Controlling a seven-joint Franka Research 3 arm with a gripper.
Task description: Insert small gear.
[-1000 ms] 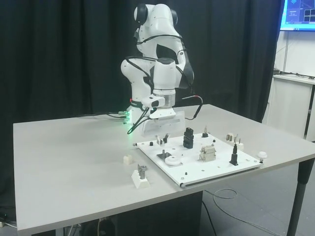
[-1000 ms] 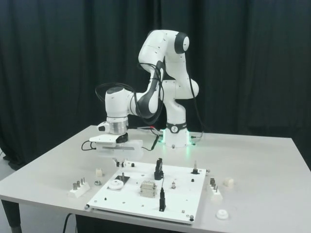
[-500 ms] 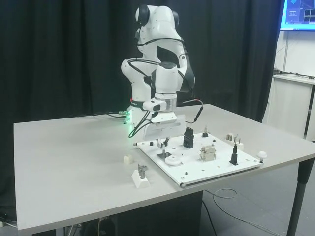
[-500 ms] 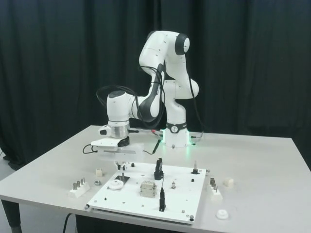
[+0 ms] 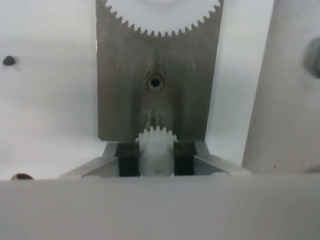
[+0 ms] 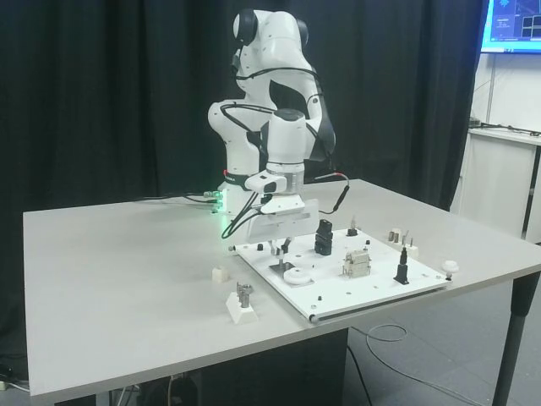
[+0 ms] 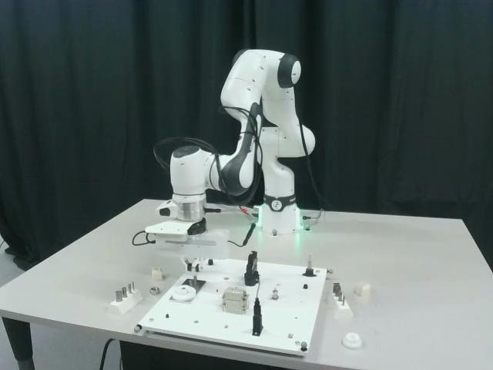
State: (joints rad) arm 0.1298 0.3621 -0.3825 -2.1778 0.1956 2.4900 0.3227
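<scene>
In the wrist view a small white gear (image 5: 156, 148) sits clamped between my two black pads (image 5: 128, 158), so my gripper (image 5: 156, 159) is shut on it. Beyond it lies a grey metal plate (image 5: 120, 85) with a small hole (image 5: 155, 81) in its middle. A large white gear (image 5: 161, 16) rests at the plate's far end. From the room views, my gripper (image 6: 277, 244) (image 7: 192, 264) hangs just above the near-left part of the white board (image 6: 363, 292) (image 7: 231, 317), over the grey plate (image 6: 281, 268) beside the large gear (image 6: 297, 276) (image 7: 183, 293).
The board carries a black connector block (image 6: 323, 237), a grey socket (image 6: 357, 264) and a black plug (image 6: 402, 268). Off the board stand a white holder with pegs (image 6: 242, 306), a small white cube (image 6: 219, 273), and white parts (image 7: 353, 340) near the table's edge.
The arm has swung the gripper a little across the board's corner and settled it lower over the grey plate, still holding the small gear.
</scene>
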